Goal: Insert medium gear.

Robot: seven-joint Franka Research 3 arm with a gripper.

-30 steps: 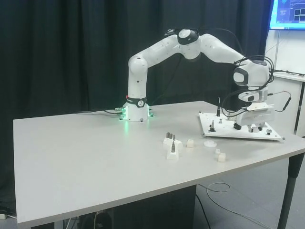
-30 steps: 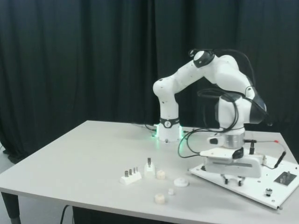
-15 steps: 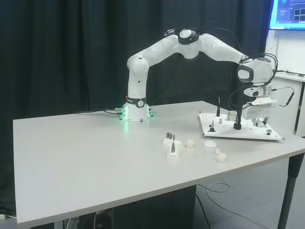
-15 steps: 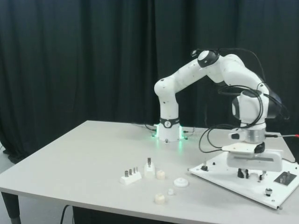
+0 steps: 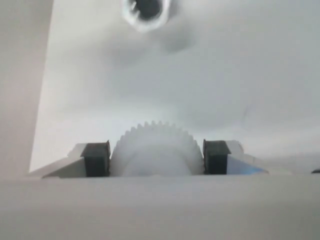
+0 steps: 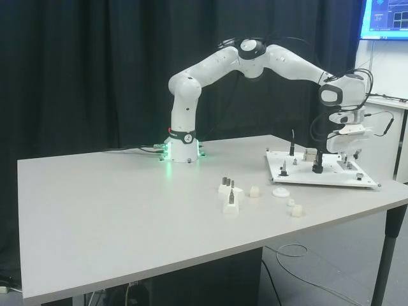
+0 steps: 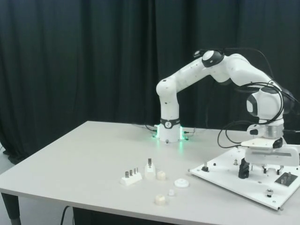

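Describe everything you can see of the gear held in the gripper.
The gear is white and looks like plastic, with fine teeth around its rounded edge. In the wrist view only its upper part shows; the rest is hidden by the gripper body. It sits between the two black fingertips, which press on its opposite sides. It hangs above the white board, short of a dark round hole in it. In both room views it is too small to make out.

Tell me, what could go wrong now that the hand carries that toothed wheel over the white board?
The gear is pinched only at its edges by the hand, so it might slip or tilt. It might also miss its peg or bump the posts standing on the white board.
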